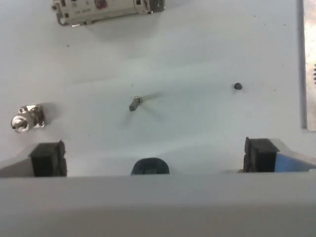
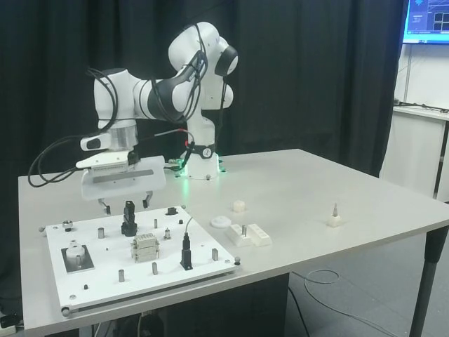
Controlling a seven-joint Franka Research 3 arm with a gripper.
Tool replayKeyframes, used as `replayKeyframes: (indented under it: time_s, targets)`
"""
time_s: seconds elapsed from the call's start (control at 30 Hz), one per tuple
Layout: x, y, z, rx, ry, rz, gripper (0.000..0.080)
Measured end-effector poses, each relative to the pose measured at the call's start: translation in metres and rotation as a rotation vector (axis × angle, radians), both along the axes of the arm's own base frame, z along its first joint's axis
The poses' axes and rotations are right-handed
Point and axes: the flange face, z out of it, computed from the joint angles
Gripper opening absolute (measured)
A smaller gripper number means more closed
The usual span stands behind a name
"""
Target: Pick round peg 2.
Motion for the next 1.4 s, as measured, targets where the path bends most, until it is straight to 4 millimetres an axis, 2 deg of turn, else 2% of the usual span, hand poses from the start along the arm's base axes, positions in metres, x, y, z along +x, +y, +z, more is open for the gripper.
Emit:
replayKeyframes:
  time_s: [0.83, 1.0, 1.23, 1.4]
  targets:
    - [0.011, -0.010, 0.045, -0.032, 0.016, 0.023, 0.0800]
    - [0.018, -0.006, 0.053, -0.021, 0.017, -0.032, 0.0800]
    - [0.032, 0.006, 0.061, 0.004, 0.037, 0.066, 0.0800]
    - [0.041, 0.014, 0.065, 0.026, 0.053, 0.067, 0.0800]
